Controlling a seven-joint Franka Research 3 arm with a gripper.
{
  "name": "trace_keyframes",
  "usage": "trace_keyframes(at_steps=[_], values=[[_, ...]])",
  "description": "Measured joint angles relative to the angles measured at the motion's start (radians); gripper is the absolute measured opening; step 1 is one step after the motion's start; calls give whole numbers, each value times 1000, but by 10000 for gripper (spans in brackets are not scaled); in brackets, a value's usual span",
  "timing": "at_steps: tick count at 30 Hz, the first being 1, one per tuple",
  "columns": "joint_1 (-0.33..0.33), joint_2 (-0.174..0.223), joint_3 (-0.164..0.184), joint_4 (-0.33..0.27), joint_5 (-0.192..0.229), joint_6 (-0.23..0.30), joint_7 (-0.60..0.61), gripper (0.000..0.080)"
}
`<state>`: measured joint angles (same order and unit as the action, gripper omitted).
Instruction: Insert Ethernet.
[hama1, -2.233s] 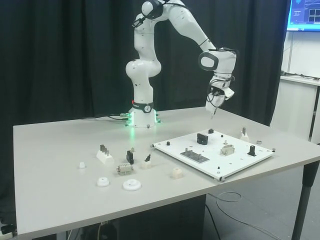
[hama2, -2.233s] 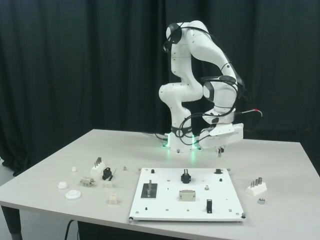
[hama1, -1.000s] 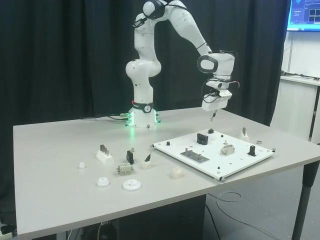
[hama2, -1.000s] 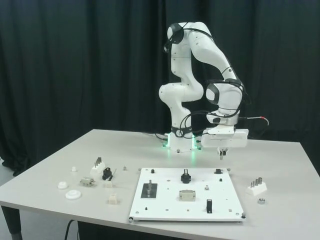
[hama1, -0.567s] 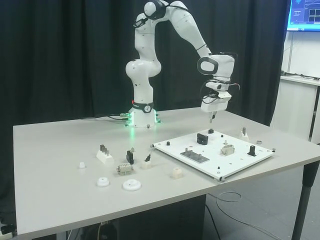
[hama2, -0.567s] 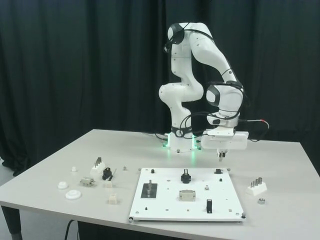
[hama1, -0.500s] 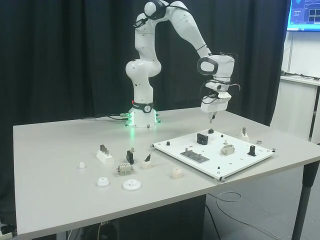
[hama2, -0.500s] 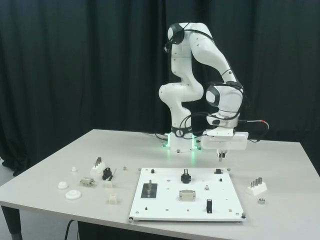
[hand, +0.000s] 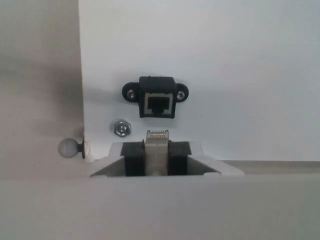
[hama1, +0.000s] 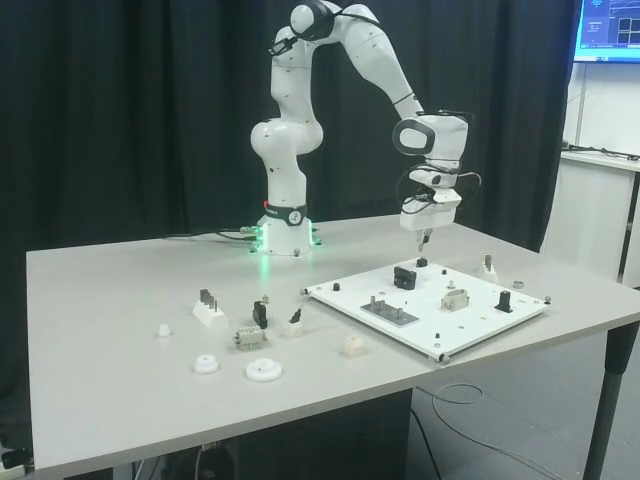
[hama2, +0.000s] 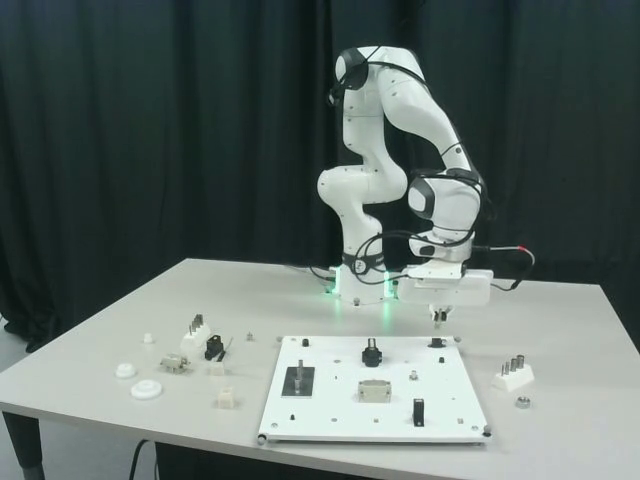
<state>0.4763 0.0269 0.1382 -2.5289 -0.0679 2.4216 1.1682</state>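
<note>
— Moved since the earlier frame? Gripper (hama2: 438, 318) lower, closer above the white board (hama2: 330, 410)'s far edge.

— Grasping? Fingers (hand: 133, 159) clamped on the Ethernet plug (hand: 156, 141), contacts outward.

— Receptacle? Black Ethernet socket (hand: 157, 96) at the board's far edge, cavity unfilled, plug just short of it. Nut (hand: 122, 128) beside.

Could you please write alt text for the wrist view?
A clear-tipped Ethernet plug is clamped in the black pincer, above a black rectangular Ethernet socket screwed to a white board. A small metal nut lies beside the socket.
</note>
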Motion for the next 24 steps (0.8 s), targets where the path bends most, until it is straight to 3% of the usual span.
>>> trace_keyframes(at_steps=[24], values=[[-12, 23, 0, 0, 0, 30, -12, 91]])
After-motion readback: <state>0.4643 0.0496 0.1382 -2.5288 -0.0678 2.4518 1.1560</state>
